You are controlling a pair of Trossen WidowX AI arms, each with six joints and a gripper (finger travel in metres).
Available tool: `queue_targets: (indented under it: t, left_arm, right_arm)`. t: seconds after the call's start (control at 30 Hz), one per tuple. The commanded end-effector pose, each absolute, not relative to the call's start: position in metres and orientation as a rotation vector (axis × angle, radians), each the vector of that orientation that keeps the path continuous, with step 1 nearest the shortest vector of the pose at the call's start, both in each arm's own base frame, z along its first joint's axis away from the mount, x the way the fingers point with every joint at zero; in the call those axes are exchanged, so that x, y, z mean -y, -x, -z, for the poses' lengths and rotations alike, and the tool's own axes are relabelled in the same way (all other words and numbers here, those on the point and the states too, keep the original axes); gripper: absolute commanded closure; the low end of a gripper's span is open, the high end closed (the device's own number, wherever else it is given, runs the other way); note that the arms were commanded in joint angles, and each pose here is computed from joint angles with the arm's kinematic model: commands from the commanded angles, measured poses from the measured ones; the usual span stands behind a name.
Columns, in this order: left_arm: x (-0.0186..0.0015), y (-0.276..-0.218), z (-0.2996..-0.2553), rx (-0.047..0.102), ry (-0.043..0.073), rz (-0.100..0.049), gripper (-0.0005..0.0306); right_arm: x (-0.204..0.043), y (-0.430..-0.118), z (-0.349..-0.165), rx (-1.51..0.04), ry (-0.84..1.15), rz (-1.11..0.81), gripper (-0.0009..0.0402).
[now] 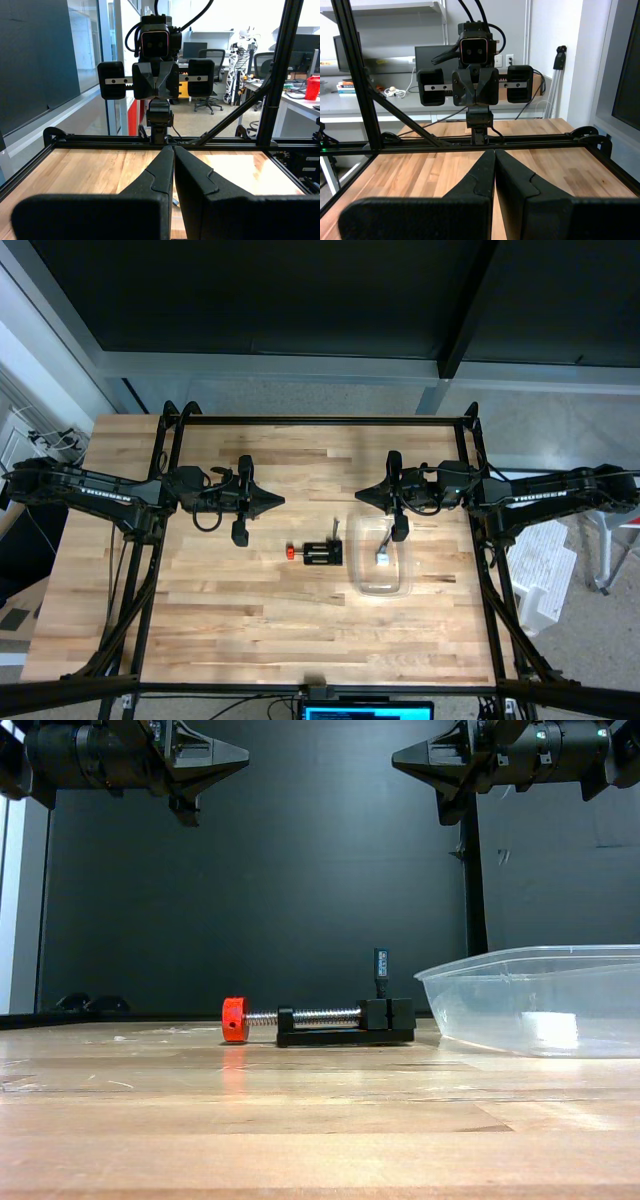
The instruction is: Remove the USB-C connector from taskboard and place in the container
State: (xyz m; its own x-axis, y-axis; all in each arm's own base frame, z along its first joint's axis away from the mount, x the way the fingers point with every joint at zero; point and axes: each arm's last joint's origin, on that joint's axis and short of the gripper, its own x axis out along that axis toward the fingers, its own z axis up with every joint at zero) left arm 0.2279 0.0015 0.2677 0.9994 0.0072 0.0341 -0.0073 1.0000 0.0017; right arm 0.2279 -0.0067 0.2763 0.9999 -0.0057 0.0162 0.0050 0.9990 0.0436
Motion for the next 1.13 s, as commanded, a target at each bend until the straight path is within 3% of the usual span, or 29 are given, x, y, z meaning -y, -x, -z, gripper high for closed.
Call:
queue_targets:
  t: [0.03, 1.13]
  left_arm:
    - [-0.0015, -0.228, -0.2676, 0.034, -0.002, -0.007, 0.03]
    - [-0.0015, -0.228, -0.2676, 0.034, -0.002, -0.007, 0.03]
  right_arm:
    - [0.0066, -0.2279, -0.2756, 0.007, -0.044, 0.005, 0.0393]
    - [0.0066, -0.228, -0.2748, -0.001, -0.044, 0.005, 0.0393]
